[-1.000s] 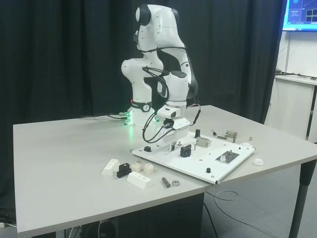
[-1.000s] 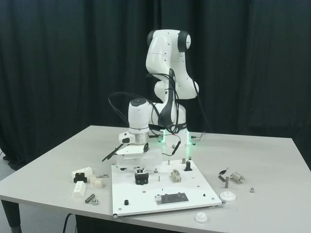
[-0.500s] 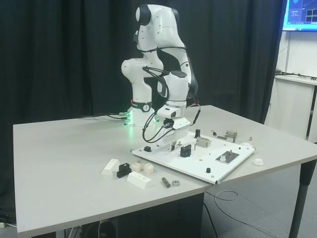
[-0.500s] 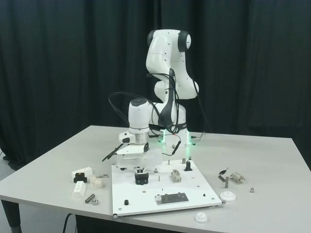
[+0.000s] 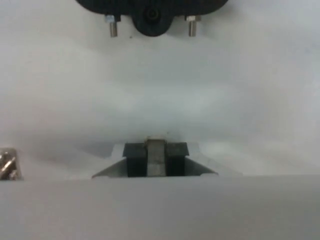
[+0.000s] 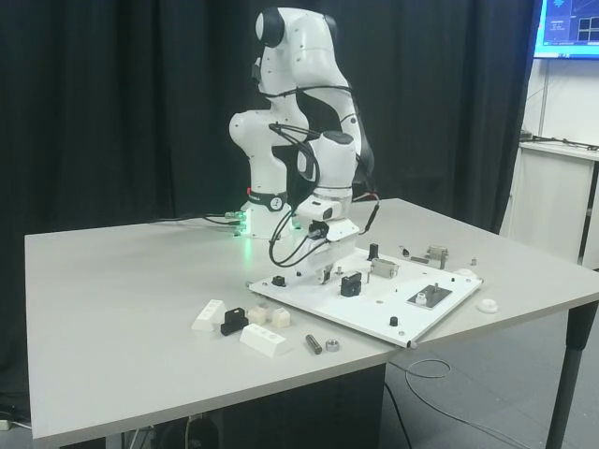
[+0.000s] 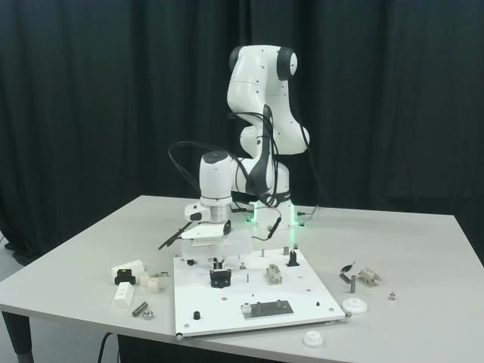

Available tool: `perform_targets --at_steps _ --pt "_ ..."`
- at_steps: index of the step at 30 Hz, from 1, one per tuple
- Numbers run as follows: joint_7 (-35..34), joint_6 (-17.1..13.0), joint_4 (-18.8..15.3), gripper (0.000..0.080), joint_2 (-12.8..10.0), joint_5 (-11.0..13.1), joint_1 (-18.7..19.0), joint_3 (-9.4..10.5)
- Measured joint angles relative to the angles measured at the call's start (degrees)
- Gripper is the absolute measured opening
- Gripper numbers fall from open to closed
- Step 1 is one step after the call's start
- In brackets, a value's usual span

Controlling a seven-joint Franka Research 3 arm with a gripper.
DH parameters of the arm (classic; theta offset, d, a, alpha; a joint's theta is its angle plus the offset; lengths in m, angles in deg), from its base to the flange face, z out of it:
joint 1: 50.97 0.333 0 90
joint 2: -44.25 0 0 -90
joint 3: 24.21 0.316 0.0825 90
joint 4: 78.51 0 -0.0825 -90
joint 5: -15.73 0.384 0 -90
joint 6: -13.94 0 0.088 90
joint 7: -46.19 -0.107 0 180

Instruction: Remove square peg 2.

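Gripper (image 5: 157, 159) closed on the peg (image 5: 156, 161), a narrow grey bar pinched between the black finger pads (image 5: 134, 159). Peg held just above the white board (image 6: 370, 297), near its back edge. No readable labels or writing anywhere.

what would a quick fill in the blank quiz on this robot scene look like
1. The gripper with black fingers is shut on the grey metal square ____.
2. The white flat board lies on the ____ table.
3. The light at the white robot arm base glows ____.
Missing words: peg; grey; green.
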Motion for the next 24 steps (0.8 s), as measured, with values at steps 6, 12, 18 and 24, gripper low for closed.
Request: perform_targets --at_steps 6,12,18,24 --pt "0.00 2.08 0.20 0.0073 1.71 -0.69 0.00 -0.09" --pt "0.00 4.82 0.53 0.0073 4.23 -1.67 0.00 -0.09" --pt "-0.04 8.15 0.80 0.0073 7.06 -2.68 0.00 -0.13" --pt "-1.11 10.15 0.83 0.0073 9.07 -4.04 -0.01 -0.29"
